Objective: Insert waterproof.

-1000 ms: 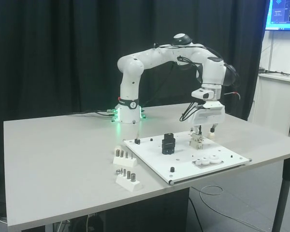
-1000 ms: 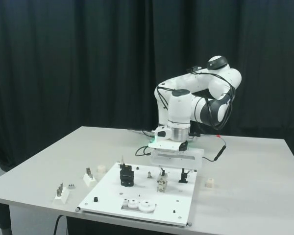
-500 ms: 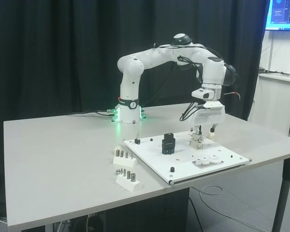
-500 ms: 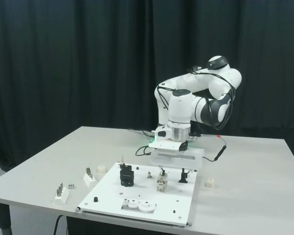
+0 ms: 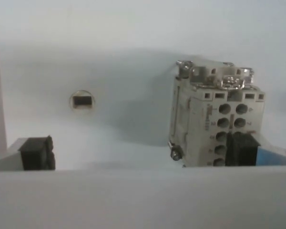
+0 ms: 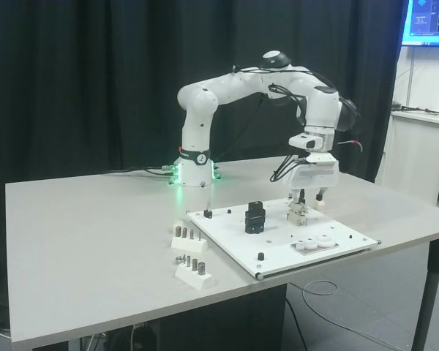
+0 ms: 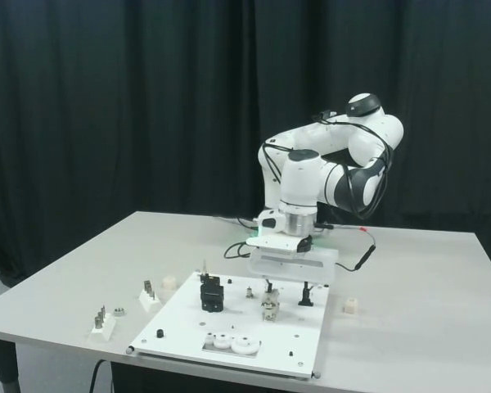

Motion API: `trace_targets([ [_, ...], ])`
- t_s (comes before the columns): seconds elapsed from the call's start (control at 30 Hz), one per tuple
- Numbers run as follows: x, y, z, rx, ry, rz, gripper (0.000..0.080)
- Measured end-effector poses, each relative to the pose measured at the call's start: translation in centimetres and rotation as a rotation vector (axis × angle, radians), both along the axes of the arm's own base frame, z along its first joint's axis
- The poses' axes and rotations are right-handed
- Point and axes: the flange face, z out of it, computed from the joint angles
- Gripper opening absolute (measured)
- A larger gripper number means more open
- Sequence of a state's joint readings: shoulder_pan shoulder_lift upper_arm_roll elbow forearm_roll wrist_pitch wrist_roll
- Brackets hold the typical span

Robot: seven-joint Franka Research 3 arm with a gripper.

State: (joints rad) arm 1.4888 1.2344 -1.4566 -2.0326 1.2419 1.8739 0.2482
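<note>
The waterproof connector, a blocky part with rows of round pin holes and a metal clip on top, stands upright on the white board. It also shows in both room views. My gripper hangs open just above the board. One black fingertip is against the connector's holed face; the other stands well off to its side. Nothing is held between them. From the room cameras the gripper sits directly over the connector.
The board also carries a black block, white gears, a black peg and a small slot. Two white holders with pegs stand beside it. A small white cube lies on the grey table.
The hand has lifted slightly and shifted a little sideways over the connector. The connector has stayed in place on the board.
</note>
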Motion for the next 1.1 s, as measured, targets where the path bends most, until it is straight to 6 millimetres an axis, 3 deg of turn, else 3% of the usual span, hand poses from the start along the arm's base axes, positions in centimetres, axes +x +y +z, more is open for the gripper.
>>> trace_targets([
  [1.1, -0.33, 0.42, -0.07, -0.003, -0.002, 0.007, 0.0800],
])
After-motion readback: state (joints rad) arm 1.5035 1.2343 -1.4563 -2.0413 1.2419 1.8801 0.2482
